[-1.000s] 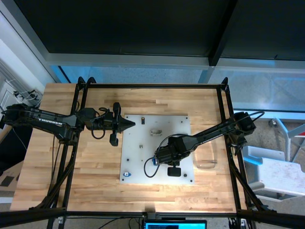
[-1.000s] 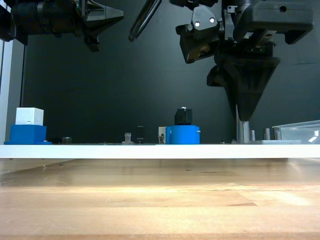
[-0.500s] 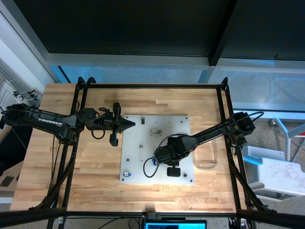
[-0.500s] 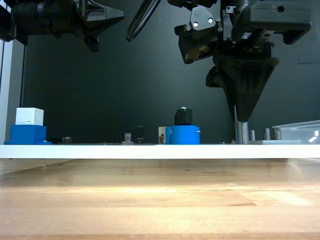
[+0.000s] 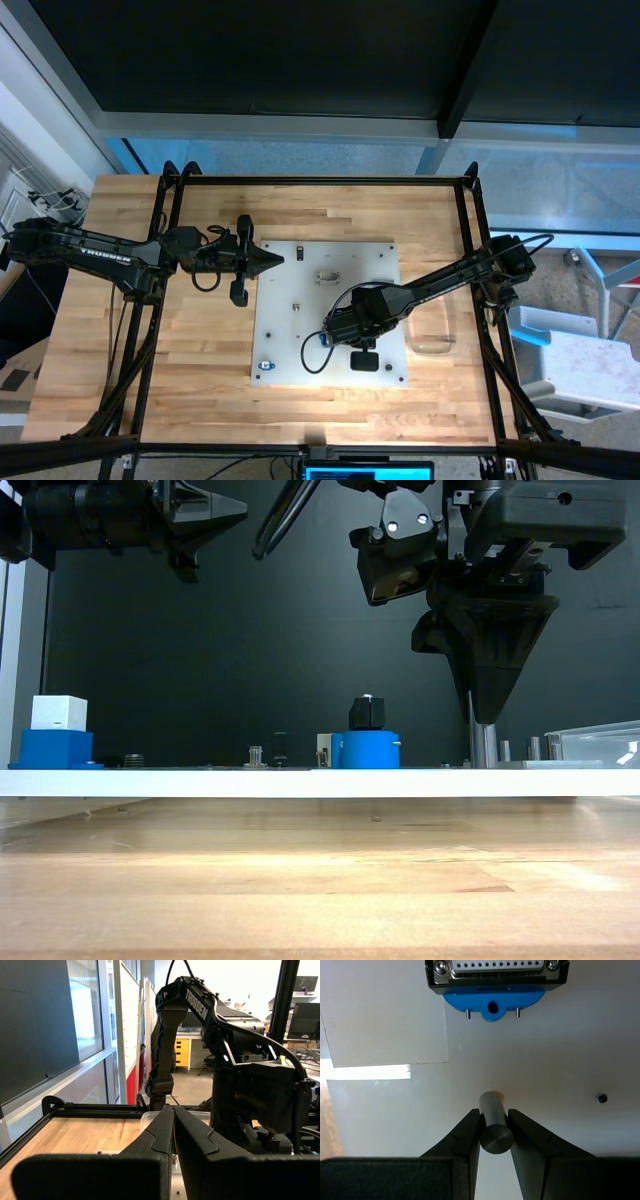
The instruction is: Pick the 16mm cylinder and place it in the taskboard
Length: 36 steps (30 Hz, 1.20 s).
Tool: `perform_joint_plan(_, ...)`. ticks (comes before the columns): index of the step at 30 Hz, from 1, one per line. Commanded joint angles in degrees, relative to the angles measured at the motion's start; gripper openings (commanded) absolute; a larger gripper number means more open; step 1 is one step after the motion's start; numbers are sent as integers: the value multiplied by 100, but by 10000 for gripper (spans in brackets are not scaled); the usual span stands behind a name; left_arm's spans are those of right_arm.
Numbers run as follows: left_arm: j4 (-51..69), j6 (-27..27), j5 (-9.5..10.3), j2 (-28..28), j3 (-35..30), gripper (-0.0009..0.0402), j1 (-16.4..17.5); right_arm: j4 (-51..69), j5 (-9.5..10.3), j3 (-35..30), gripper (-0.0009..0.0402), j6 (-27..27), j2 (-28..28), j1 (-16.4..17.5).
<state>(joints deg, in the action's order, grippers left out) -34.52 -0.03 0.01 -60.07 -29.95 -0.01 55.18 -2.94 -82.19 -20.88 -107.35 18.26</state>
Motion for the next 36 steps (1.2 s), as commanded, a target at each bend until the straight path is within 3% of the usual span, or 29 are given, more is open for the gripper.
perform_joint_plan(1,0,-2,0,-2,0,0,2,-2,-52,-2,20,-4,-2,-2)
perform_joint_plan(36,0,-2,0,-2,0,0,0,107,2,-2,20,-7,15,13)
